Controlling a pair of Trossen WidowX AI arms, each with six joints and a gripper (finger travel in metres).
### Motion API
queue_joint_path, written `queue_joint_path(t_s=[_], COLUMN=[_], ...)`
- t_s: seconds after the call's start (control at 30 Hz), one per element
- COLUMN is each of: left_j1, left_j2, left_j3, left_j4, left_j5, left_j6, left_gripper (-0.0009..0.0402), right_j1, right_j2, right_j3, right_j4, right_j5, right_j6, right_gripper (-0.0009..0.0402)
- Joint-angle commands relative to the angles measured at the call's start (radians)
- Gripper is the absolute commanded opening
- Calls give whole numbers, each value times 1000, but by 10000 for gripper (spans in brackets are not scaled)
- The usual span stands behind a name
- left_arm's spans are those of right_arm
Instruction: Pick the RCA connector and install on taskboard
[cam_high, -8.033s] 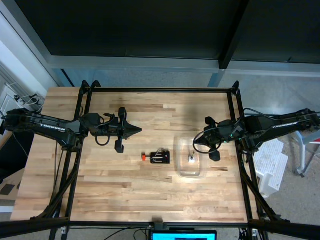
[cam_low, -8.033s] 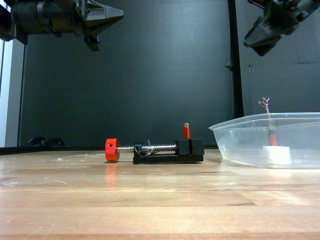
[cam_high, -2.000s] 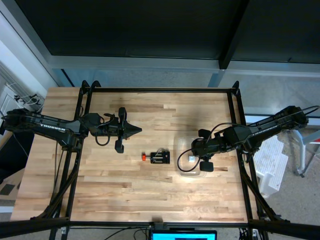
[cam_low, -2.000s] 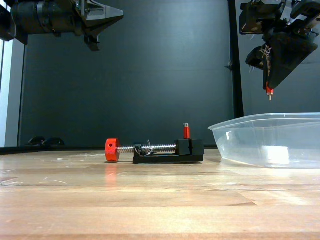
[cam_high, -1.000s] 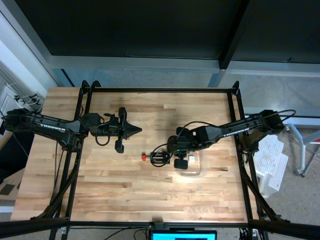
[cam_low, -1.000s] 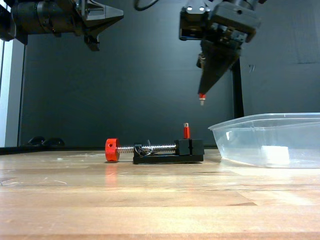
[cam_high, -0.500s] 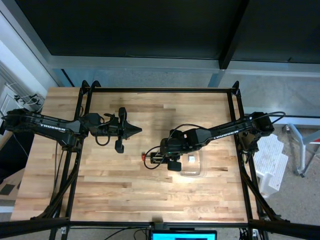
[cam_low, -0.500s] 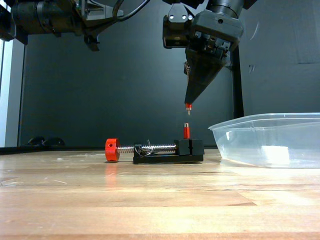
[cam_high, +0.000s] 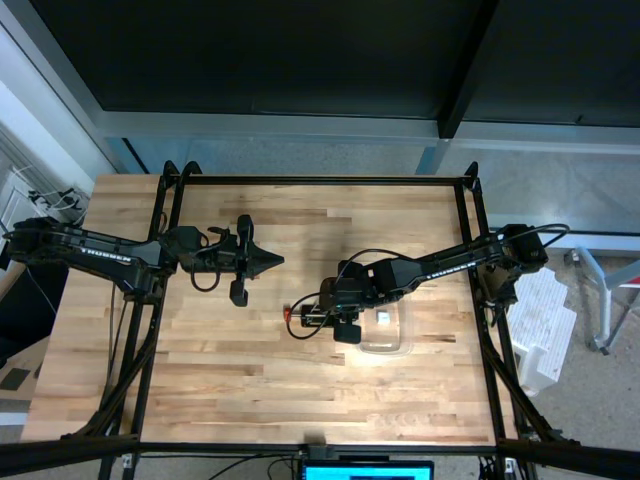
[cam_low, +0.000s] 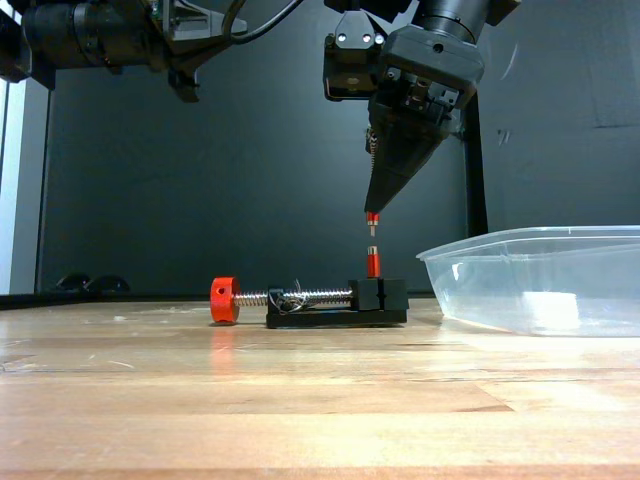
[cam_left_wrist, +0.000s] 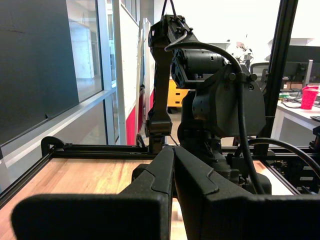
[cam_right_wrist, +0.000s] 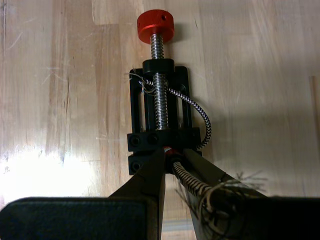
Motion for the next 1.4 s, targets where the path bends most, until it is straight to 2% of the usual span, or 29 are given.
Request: queue_joint_path(t_s=[0.03, 1.4], left_j1=[0, 0], left_j2=[0, 0], left_j3=[0, 0], left_j4=[0, 0], left_j5=[0, 0], left_j6=[0, 0], left_gripper=[0, 0], right_j1=[0, 0], right_j2=[-1, -1], right_j3=[-3, -45], right_j4=[1, 53], right_j5=[1, 0], right_j6=[0, 9], right_gripper=[2, 2])
